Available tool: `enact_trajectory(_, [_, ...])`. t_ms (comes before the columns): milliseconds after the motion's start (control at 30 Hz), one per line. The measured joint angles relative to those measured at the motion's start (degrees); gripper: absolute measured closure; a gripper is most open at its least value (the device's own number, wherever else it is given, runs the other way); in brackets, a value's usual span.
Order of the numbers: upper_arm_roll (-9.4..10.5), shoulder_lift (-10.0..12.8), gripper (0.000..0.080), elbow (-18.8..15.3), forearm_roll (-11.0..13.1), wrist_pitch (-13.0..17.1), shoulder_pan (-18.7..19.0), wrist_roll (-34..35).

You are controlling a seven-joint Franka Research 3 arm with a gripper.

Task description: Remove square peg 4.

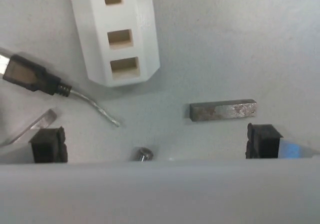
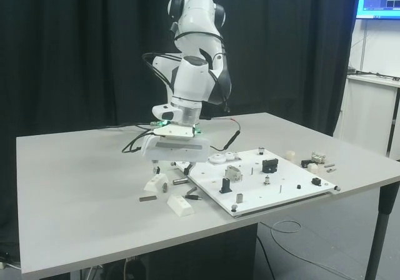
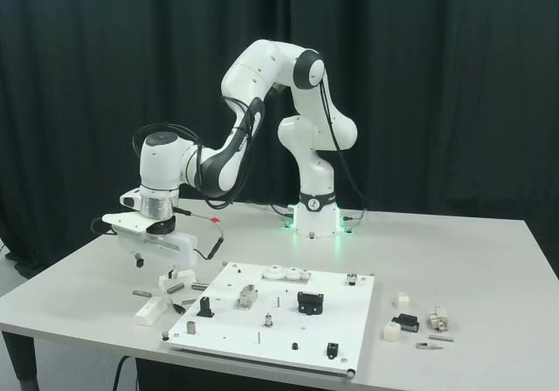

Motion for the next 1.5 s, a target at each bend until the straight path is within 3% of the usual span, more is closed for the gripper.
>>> enact_trajectory(233, [0.08,0.0,0.0003,1.1,0.7,-0.3,0.0,0.0])
enact_trajectory(433, [0.7,0.0,0.0003,2.6,2.8,-0.8,0.0,0.0])
enact_trajectory(767, [3.17,0.5,0.0003,6.9,5.6,-1.2,0.1,0.3])
enact_trajectory(1200, [7.01,5.8,0.0003,16.5,8.2,-4.3,0.5,4.5])
enact_trajectory(1500, [9.06,9.4,0.0003,22.4,8.5,-8.1,1.0,6.5])
